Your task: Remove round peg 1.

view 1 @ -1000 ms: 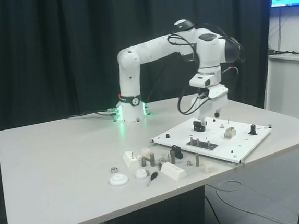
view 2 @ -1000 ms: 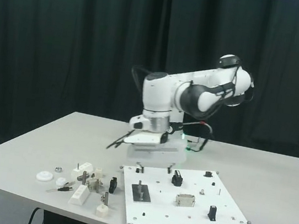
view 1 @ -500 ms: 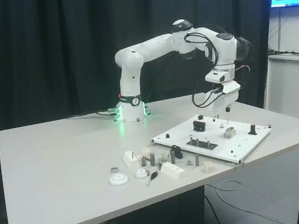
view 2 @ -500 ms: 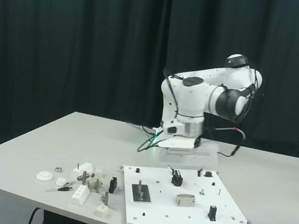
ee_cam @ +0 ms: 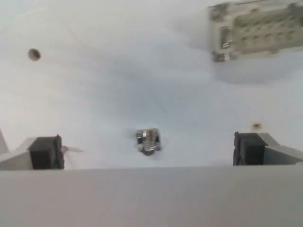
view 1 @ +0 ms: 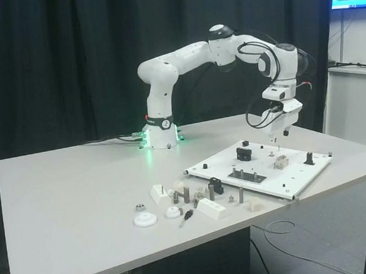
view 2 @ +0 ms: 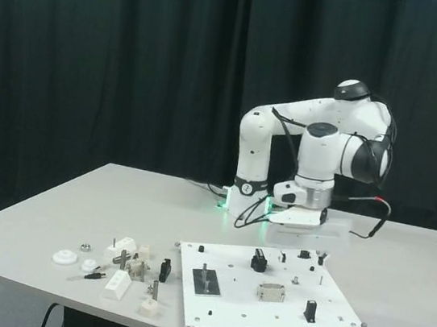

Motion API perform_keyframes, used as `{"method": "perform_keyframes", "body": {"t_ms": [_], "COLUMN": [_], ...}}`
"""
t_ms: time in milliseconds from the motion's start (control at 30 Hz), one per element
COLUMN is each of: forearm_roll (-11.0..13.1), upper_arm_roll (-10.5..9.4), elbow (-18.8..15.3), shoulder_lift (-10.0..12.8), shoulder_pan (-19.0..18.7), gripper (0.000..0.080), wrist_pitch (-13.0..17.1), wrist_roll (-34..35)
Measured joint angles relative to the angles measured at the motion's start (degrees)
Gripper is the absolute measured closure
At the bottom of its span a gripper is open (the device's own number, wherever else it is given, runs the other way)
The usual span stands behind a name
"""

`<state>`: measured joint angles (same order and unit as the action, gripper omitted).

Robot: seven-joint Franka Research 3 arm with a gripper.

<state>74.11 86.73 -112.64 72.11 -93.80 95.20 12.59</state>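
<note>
We see the white arm (view 1: 182, 54) reaching out from its green-lit base (view 1: 160, 136) over the far side of the white assembly board (view 2: 278, 318), which lies flat on the grey table (view 1: 66, 198). The gripper (ee_cam: 147, 152) hangs just above the board, its two black fingertips (ee_cam: 45, 152) spread wide apart and holding nothing.

In the wrist view, round peg 1 (ee_cam: 148, 141) shows as a small shiny metal stub seen end-on, standing in the board midway between the spread fingertips, touched by neither. From the second room view the peg (view 2: 323, 268) is a thin upright pin near the board's far edge, just beneath the gripper (view 2: 309, 243).

Close by on the board sits a grey multi-pin connector block (ee_cam: 258, 29) (in the second room view it lies nearer the board's middle (view 2: 270, 291)). A black clip-like part (view 2: 258, 260) and another black part (view 2: 310, 311) also stand on the board, along with a taller pin on a dark plate (view 2: 204, 279).

Beside the board, on the bare table, we find a scatter of loose pieces (view 2: 118, 267): white gears, white blocks, small metal pins and a black part.
</note>
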Motion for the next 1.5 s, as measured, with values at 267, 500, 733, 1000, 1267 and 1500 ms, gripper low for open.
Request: {"method": "perform_keyframes", "body": {"t_ms": [267, 500, 733, 1000, 1267, 1500], "forearm_roll": [0.00, 0.00, 0.07, 0.32, 0.70, 1.22], "upper_arm_roll": [-1.08, -2.05, -2.99, -4.13, -5.00, -5.59], "elbow": [-2.13, -4.17, -5.94, -6.80, -6.97, -6.98], "shoulder_lift": [-0.02, -0.41, -1.14, -1.38, -1.38, -1.53], "shoulder_pan": [-4.24, -7.77, -10.55, -12.15, -12.42, -12.42], "gripper": [0.0003, 0.0003, 0.0003, 0.0003, 0.0003, 0.0003], "wrist_pitch": [2.23, 4.51, 7.28, 9.90, 10.60, 10.60], "wrist_roll": [3.17, 5.44, 7.82, 9.90, 10.95, 11.46]}}
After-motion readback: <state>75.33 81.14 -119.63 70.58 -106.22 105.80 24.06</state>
